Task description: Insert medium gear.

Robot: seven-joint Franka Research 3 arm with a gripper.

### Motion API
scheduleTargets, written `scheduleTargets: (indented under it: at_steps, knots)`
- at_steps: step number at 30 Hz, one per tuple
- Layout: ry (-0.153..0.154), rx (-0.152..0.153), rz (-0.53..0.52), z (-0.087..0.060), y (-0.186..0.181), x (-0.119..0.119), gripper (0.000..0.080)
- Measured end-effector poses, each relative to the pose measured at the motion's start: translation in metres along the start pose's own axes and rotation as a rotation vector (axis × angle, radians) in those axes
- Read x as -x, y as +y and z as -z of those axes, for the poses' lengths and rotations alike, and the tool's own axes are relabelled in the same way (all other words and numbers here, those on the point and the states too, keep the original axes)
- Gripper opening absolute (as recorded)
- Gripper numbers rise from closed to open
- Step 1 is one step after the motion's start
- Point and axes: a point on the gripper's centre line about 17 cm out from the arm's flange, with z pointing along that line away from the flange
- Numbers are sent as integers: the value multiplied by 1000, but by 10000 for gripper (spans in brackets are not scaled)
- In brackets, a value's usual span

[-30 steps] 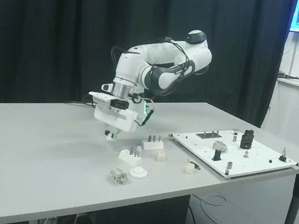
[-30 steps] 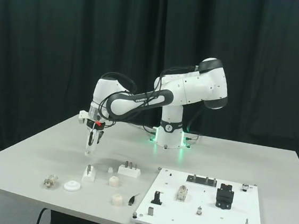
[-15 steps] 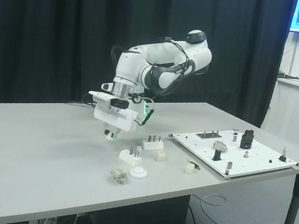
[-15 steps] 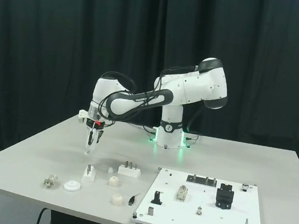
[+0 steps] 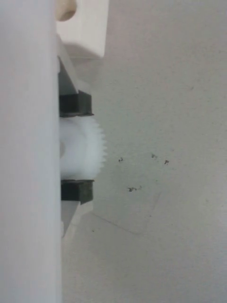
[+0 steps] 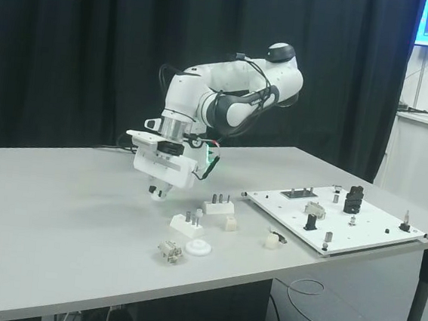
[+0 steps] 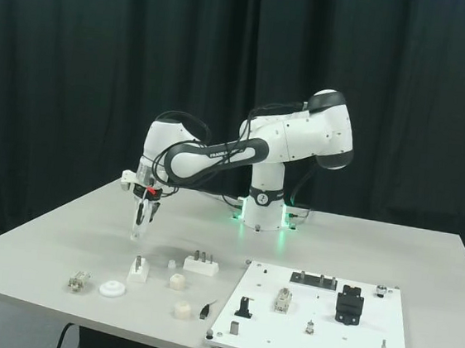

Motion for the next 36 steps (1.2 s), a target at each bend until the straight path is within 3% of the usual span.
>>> scheduleTargets:
  at_steps: [36]
  knots:
    - [0,-5,6,1,-3,-5,283]
